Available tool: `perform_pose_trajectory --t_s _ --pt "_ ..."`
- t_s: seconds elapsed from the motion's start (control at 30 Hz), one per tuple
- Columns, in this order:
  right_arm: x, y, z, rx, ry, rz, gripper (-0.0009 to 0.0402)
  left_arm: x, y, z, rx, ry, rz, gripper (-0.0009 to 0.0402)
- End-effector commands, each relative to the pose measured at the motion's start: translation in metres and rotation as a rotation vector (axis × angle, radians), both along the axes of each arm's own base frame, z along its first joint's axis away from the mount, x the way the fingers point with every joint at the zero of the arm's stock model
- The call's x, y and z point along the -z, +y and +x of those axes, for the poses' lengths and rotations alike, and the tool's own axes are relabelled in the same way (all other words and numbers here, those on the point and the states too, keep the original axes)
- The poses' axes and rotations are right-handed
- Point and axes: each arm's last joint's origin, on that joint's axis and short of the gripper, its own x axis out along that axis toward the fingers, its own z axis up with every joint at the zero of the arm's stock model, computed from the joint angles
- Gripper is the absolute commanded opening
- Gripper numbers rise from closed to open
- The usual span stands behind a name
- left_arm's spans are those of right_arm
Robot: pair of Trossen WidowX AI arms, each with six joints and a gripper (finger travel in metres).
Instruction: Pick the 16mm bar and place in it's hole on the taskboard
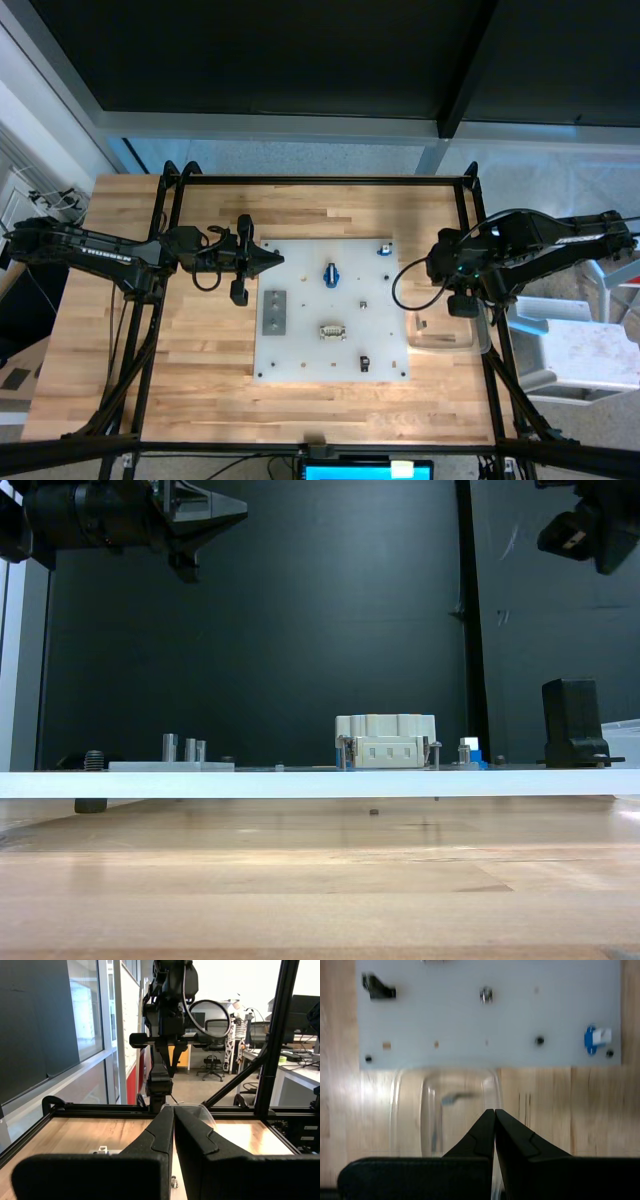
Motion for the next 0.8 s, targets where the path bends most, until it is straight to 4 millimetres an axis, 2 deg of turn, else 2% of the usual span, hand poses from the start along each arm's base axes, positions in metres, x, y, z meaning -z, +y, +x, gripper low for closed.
perform_pose_trajectory --t_s 0.03,0.33,0.6,0.8 --pt "0.000 0.001 -0.004 -0.011 0.048 -0.008 0.0000 0.000 0.000 0.000 0.000 0.000 0.000 0.0000" --pt "0.000 0.015 -0.005 -0.043 0.103 -0.006 0.0000 0.000 0.000 0.000 0.000 0.000 0.000 0.0000" --pt "0.012 0.034 0.008 -0.117 0.181 -0.035 0.0000 0.000 0.000 0.000 0.000 0.000 0.000 0.0000" --pt "0.021 0.040 0.016 -0.189 0.208 -0.058 0.0003 0.000 0.000 0.000 0.000 0.000 0.000 0.0000"
